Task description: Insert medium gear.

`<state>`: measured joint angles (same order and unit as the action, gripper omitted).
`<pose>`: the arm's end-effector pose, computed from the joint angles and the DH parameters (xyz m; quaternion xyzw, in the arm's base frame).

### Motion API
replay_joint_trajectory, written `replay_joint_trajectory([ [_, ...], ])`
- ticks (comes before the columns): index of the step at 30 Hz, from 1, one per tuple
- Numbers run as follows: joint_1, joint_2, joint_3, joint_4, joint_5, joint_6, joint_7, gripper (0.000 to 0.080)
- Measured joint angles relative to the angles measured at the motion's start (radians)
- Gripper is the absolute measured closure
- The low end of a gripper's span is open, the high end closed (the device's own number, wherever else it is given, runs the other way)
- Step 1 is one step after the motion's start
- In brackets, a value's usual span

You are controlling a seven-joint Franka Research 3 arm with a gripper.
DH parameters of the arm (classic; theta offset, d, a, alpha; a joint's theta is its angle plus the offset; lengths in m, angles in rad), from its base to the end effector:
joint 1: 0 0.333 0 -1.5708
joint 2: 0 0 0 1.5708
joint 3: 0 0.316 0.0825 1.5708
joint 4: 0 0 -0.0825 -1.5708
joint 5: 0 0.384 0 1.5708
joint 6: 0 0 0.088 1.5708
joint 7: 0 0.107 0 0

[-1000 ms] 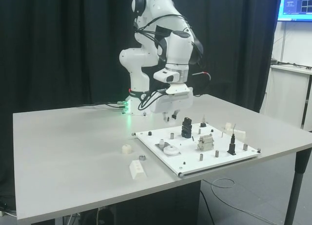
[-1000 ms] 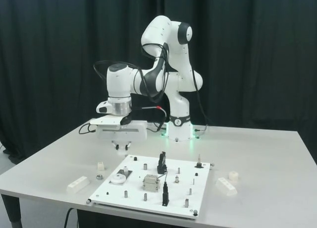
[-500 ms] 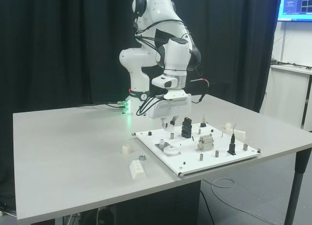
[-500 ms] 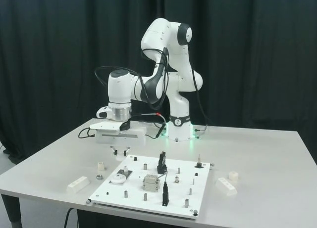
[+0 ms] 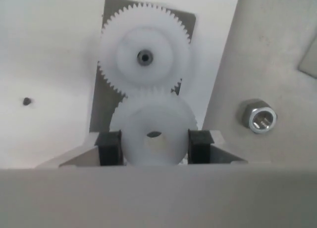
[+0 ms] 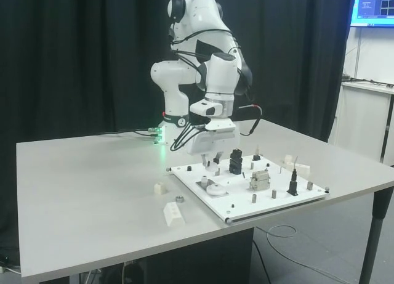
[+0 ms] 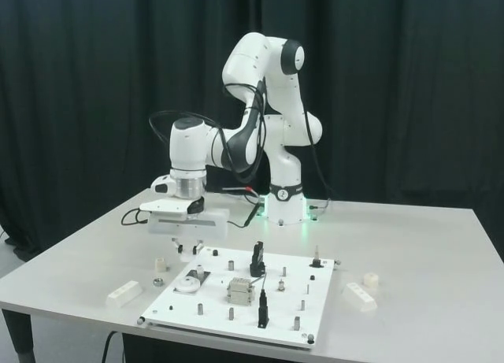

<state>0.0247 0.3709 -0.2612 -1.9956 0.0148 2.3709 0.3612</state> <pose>0.5926 -0.1369 0.2816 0.9559 -0.2907 0.0111 0.0410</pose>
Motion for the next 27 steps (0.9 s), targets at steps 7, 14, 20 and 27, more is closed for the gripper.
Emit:
replay_joint_trajectory([
  [7,-0.004,0.024,0.000,0.000,0.017,0.016,-0.017,0.0520],
  [14,-0.006,0.043,0.000,0.000,0.044,0.021,-0.042,0.0520],
  [20,-0.006,0.052,0.000,-0.001,0.057,0.021,-0.055,0.0520],
  [27,-0.006,0.054,-0.003,-0.009,0.059,0.021,-0.061,0.0520],
])
